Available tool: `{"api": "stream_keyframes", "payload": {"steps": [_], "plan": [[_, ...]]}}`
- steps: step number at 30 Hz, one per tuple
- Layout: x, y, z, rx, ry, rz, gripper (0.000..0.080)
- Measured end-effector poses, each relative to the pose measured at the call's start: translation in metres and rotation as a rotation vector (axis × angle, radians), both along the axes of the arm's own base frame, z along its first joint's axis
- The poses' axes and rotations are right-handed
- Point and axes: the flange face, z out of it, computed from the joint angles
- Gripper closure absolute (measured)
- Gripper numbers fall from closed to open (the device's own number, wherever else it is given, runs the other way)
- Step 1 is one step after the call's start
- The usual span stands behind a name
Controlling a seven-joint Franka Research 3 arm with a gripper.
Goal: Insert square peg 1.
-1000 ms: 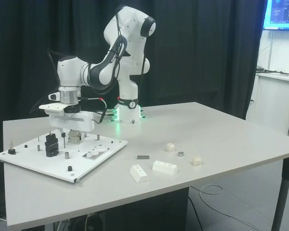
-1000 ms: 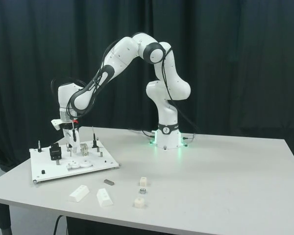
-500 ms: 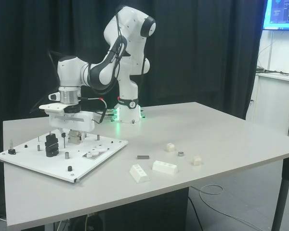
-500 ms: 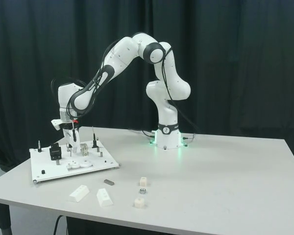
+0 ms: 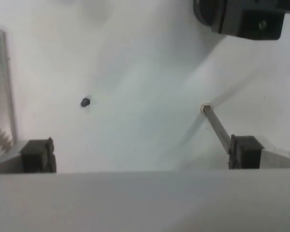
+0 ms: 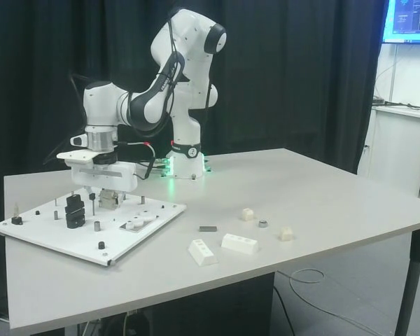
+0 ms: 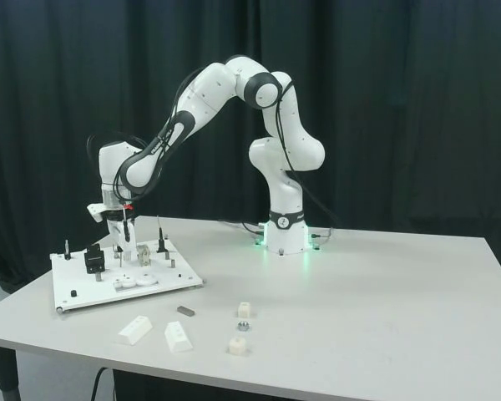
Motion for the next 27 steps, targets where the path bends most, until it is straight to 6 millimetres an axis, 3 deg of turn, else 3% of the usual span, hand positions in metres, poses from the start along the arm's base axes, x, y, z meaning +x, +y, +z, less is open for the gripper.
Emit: {"api": "stream_keyframes", "payload": {"steps": [27], "plan": [[0.0056,-0.0008,0.0071,-0.011,-0.02,0.004,0.0003]]}}
